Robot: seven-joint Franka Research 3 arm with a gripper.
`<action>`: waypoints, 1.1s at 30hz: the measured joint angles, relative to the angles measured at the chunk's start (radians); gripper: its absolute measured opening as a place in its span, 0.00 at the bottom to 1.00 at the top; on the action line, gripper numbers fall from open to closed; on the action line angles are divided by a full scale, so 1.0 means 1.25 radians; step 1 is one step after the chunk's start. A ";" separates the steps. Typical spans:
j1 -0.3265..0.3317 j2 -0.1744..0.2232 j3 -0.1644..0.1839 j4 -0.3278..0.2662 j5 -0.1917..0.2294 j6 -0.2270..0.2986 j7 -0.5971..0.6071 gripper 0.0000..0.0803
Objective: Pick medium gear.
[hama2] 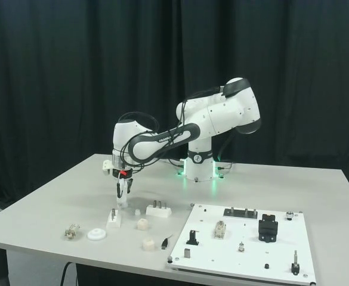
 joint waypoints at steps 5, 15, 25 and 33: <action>0.000 0.000 -0.001 0.000 0.000 0.009 0.000 0.35; 0.000 0.000 -0.026 0.007 -0.005 0.035 -0.001 0.36; 0.000 -0.001 -0.057 0.019 -0.027 0.036 -0.001 0.35; -0.001 -0.002 -0.066 0.026 -0.036 0.036 -0.001 0.35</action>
